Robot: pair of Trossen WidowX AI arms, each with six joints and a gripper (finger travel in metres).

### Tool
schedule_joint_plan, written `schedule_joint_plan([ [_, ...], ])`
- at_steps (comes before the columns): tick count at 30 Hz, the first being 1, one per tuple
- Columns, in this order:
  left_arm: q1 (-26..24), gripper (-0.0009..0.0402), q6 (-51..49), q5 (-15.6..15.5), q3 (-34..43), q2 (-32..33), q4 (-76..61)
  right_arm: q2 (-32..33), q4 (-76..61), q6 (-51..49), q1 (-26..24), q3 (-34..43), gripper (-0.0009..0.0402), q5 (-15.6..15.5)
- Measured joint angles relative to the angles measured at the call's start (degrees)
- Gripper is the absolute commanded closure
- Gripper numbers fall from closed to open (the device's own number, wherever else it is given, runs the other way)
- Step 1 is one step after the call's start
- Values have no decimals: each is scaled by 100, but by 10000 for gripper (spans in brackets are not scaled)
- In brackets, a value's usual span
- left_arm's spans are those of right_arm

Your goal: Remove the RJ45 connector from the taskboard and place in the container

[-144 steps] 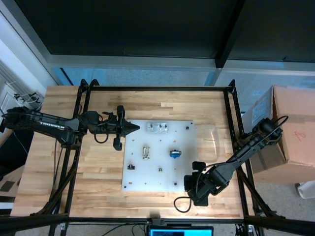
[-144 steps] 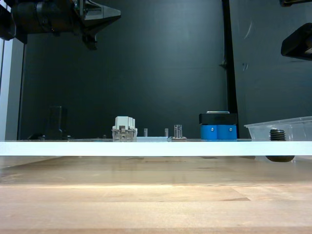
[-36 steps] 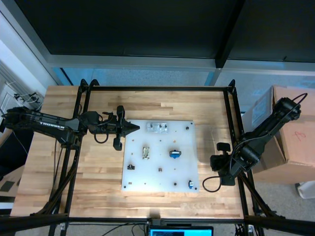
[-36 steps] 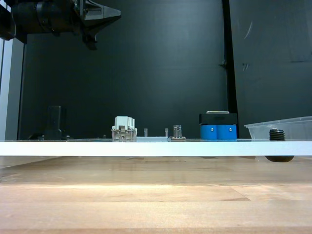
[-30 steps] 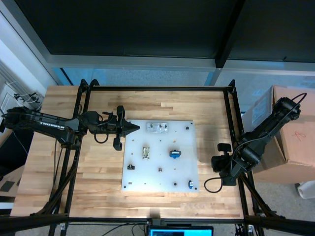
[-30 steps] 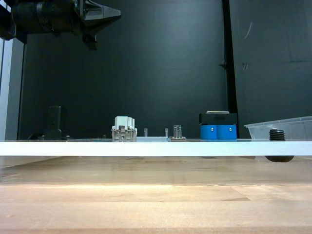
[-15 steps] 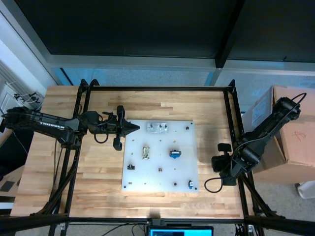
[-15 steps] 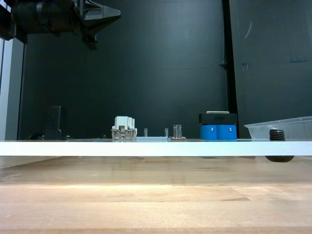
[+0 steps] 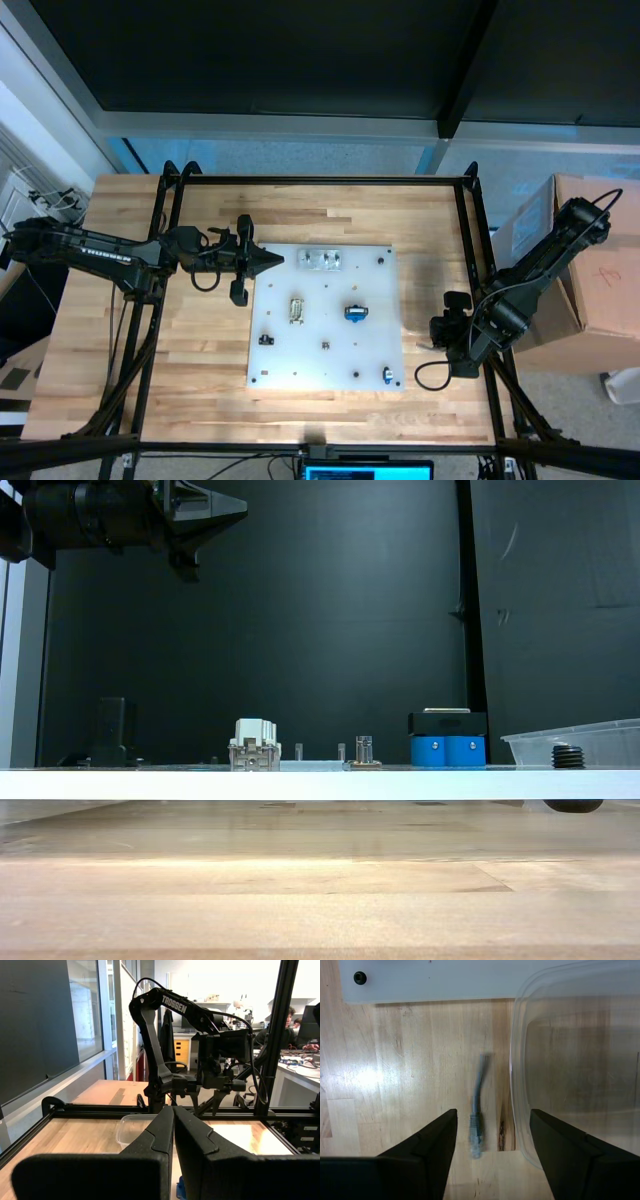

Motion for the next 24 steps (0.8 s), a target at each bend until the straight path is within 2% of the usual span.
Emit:
schedule_joint_plan([
  [12, 0, 393, 2, 0, 2, 0, 0, 2, 37, 188, 59, 0, 172, -7],
  [18, 0, 393, 2, -2, 0, 0, 0, 7, -20, 1172, 496, 0, 167, -22],
  [24, 0, 393, 2, -2, 0, 0, 0, 9, -70, 2269, 599, 0, 159, -304],
])
